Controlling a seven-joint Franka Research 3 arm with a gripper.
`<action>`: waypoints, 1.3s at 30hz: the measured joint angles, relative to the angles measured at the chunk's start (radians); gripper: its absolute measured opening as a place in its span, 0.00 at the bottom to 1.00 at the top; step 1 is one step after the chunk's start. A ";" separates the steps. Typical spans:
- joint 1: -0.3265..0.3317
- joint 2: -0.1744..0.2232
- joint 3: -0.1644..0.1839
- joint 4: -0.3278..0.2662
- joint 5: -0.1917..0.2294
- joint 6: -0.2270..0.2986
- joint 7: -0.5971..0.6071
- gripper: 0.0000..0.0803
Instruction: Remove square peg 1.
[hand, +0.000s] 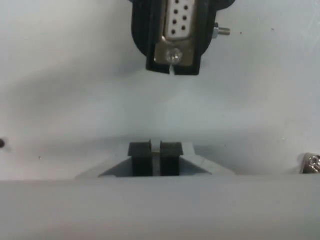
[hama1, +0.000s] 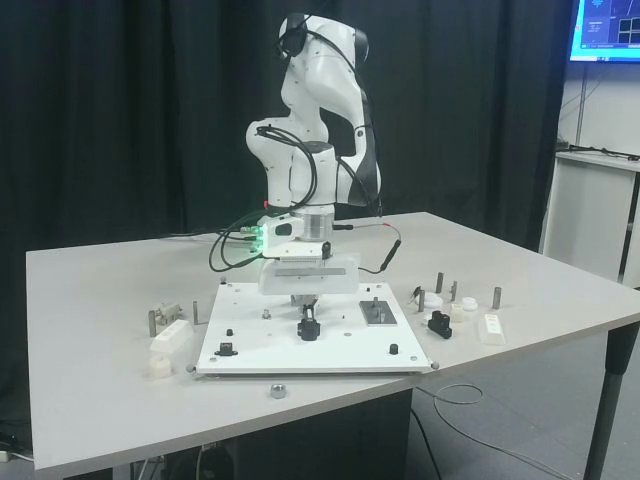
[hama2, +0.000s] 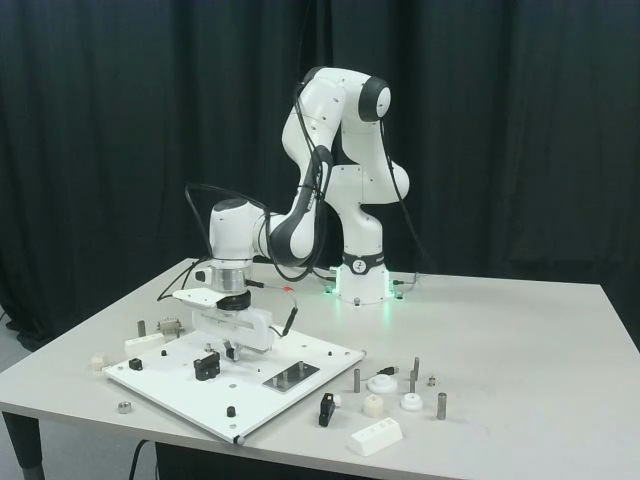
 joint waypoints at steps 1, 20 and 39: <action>0.000 0.000 0.000 0.000 0.000 0.000 -0.002 0.04; 0.000 -0.003 -0.002 0.003 0.000 -0.011 -0.014 0.04; 0.000 -0.025 -0.010 0.008 -0.006 -0.045 -0.021 0.04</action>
